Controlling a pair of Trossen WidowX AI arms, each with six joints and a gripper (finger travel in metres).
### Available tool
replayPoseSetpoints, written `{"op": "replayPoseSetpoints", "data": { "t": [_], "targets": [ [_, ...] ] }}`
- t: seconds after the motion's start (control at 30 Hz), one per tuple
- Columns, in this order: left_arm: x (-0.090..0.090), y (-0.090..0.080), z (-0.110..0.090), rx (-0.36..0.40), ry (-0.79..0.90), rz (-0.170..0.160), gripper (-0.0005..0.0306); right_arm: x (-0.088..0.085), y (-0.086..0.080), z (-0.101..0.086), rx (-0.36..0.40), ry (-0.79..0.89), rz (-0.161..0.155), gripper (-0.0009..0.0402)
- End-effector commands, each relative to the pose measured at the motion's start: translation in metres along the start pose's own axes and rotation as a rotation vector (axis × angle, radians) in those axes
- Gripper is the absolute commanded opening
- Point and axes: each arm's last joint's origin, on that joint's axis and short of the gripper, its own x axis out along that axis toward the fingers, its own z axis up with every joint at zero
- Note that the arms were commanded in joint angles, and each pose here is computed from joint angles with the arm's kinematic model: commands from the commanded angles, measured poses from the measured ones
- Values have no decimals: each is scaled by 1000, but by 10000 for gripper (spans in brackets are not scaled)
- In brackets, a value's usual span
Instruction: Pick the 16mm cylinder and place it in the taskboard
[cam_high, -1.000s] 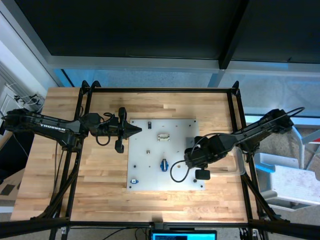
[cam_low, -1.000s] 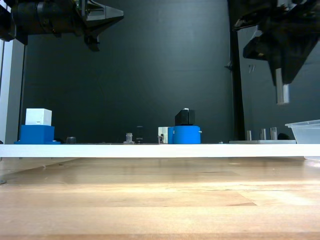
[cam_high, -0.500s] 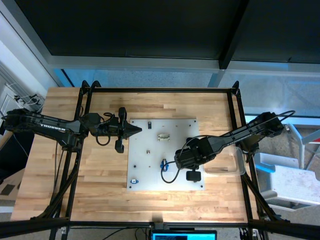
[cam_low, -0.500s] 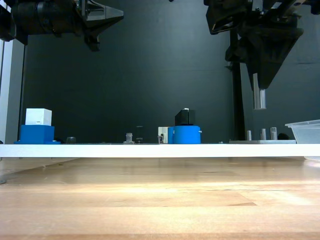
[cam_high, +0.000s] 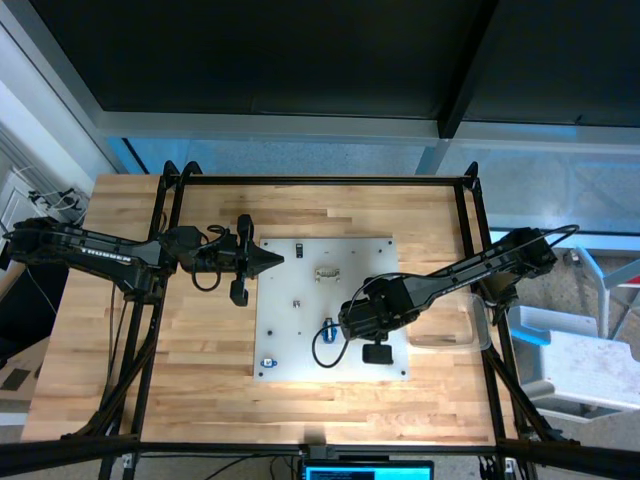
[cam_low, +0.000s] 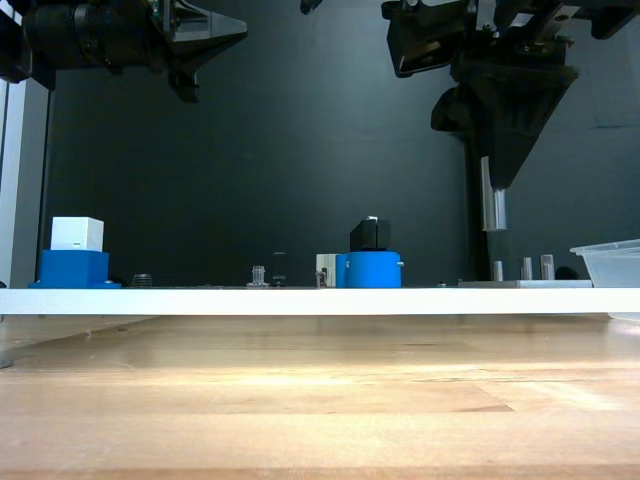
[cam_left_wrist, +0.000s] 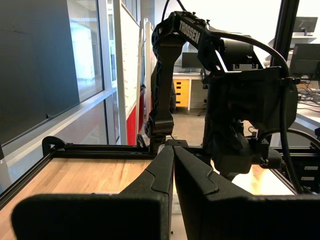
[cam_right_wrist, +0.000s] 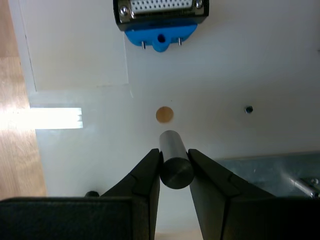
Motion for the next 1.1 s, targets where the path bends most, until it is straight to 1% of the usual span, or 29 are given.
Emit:
{"op": "replayPoseSetpoints", "data": {
  "t": [0.03,0.2,0.37,0.43,0.47,0.5,0.53,0.57,0.83,1.1],
  "targets": [
    [0,0,0,0,0,0,0,4,0,3,1,2,0,12],
    [0,0,0,0,0,0,0,6,0,8,-15,-2,2,12],
    [0,0,0,0,0,0,0,6,-2,10,-10,-9,2,12],
    [0,0,0,0,0,0,0,11,-2,11,-8,1,-1,12],
    [0,0,0,0,0,0,0,12,-2,11,-9,4,3,12],
    [0,0,0,0,0,0,0,12,-1,11,-9,5,16,12],
    [0,0,0,0,0,0,0,14,-1,12,-8,8,20,12],
    [0,0,0,0,0,0,0,17,0,13,-9,13,20,12],
    [0,0,0,0,0,0,0,18,-1,13,-12,14,19,12],
    [0,0,0,0,0,0,0,29,1,15,-34,32,13,12]
  ]
}}
